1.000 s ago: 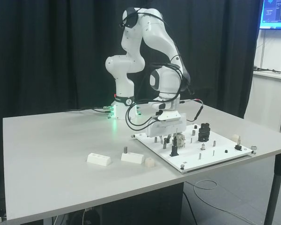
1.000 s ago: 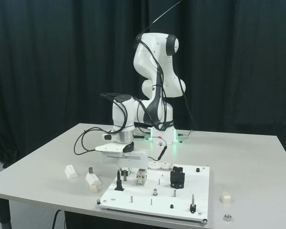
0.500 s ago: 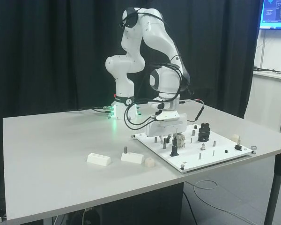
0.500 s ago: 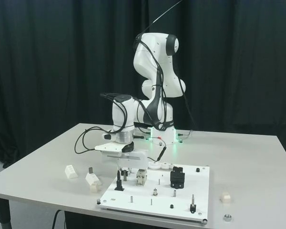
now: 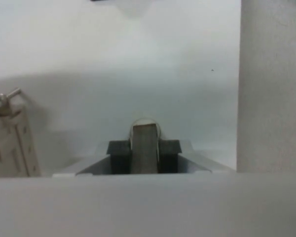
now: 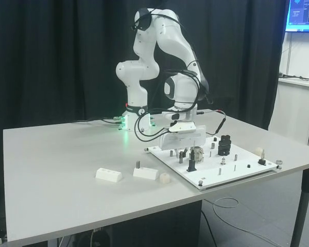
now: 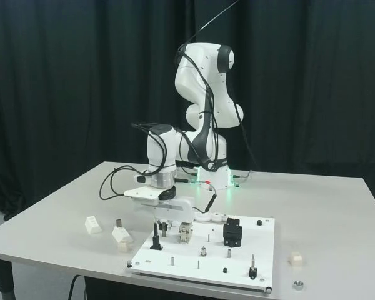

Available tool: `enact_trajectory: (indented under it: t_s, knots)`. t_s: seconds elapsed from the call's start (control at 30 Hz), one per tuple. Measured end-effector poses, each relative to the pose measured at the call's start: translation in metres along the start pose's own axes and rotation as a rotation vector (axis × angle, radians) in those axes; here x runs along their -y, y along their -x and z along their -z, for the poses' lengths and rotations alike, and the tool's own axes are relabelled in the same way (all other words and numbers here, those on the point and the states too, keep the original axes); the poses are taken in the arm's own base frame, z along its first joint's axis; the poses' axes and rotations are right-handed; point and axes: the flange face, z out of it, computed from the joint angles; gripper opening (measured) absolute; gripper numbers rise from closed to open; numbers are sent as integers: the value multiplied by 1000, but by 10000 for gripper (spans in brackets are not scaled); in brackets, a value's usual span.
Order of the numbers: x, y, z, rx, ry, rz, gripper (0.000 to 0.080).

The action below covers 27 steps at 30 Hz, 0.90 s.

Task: Insert square peg 3.

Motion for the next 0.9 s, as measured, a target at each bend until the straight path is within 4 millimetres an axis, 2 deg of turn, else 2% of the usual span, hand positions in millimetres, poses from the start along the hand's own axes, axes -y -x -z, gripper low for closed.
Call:
enact_trajectory:
  t_s: [0.4, 0.43, 0.57, 0.6, 0.77, 0.8, 0.9]
  knots:
    - [4, 3, 2, -1, -3, 28, 113]
    - [5, 4, 3, -2, -4, 29, 344]
    - [5, 2, 8, -10, -9, 32, 344]
    - [5, 1, 9, -11, -10, 32, 677]
    - [3, -2, 18, -20, -15, 34, 677]
    - [3, -2, 19, -20, -15, 34, 771]
    - [2, -4, 25, -23, -14, 37, 771]
